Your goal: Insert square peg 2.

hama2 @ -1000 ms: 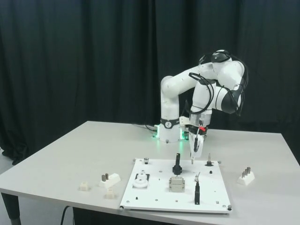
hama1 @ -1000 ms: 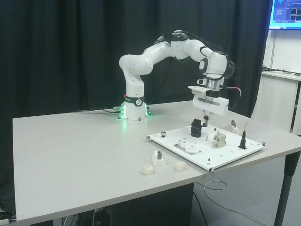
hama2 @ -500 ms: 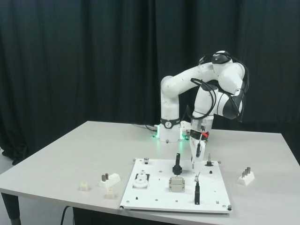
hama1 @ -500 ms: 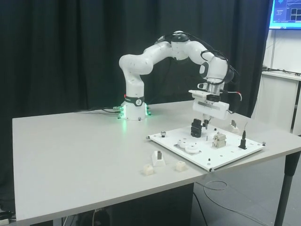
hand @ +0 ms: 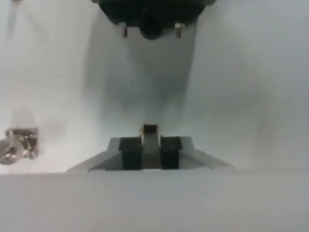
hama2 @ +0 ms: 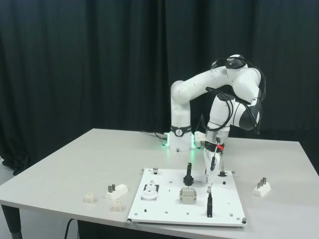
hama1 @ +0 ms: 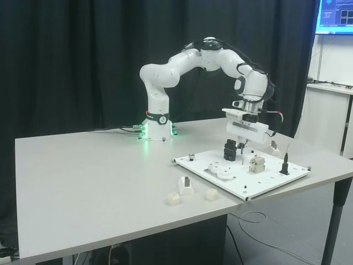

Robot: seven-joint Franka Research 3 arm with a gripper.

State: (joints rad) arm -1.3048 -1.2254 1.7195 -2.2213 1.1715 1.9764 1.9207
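On the near part of the grey table (hama1: 83,176), three small white blocks (hama1: 186,186) lie in front of the white board (hama1: 242,185). On the board stand white discs (hama1: 223,172), a black fixture (hama1: 230,150) and a black post (hama1: 285,164).

The gripper (hand: 150,153) hangs over the middle of the board, fingers (hand: 129,152) closed on a slim grey peg (hand: 150,145) — judged to be square peg 2 — whose dark tip projects just past the pads. In the second room view the gripper (hama2: 211,167) is above the board's far half, near a small upright pin (hama2: 222,173); the peg tip appears clear of the surface.

Step in hand: transport of the held peg toward its socket. The target hole cannot be identified in these views. The next move calls for aligning the peg's square section over the hole, then a slow vertical descent — any tilt risks jamming.

Beyond the board, the arm's base (hama1: 156,127) carries green lights.
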